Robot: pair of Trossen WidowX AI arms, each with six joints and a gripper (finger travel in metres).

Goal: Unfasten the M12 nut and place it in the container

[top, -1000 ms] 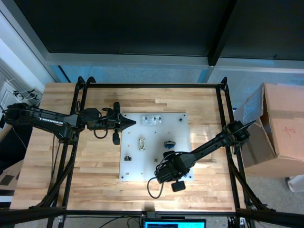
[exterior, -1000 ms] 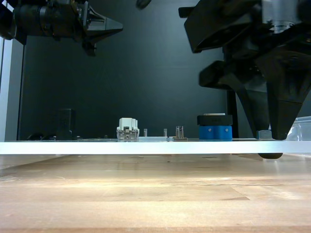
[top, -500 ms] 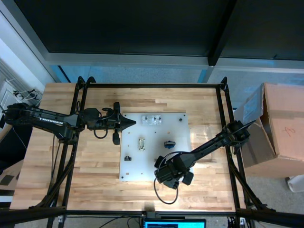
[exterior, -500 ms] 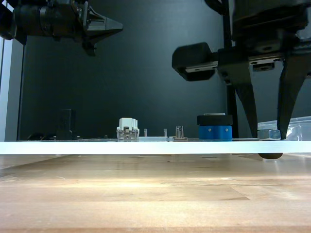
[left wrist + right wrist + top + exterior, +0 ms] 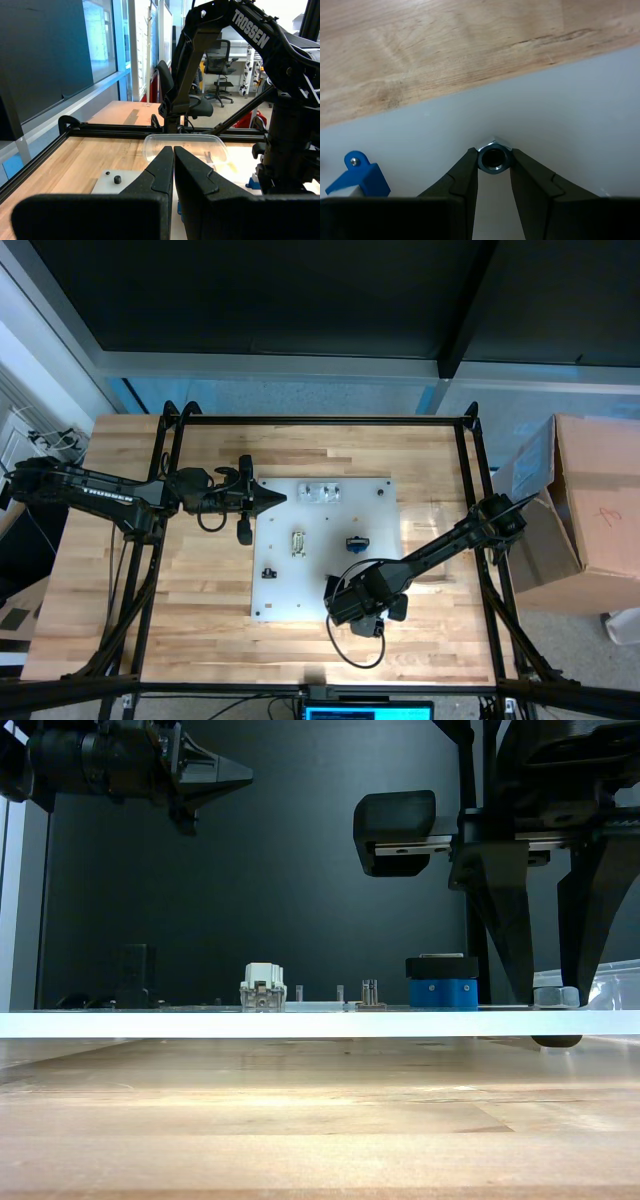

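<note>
Right tool, down at the board's near-right edge, pinches the silver nut at board level (can't tell if on its stud); left tool, tips closed w/ nothing between, hangs above the far-left edge.

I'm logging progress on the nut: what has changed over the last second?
The right gripper has turned counterclockwise, seen from above, fingers clamped on the M12 nut, which remains low on its stud. The left gripper stays raised at the far left edge of the white board, fingers shut.
</note>
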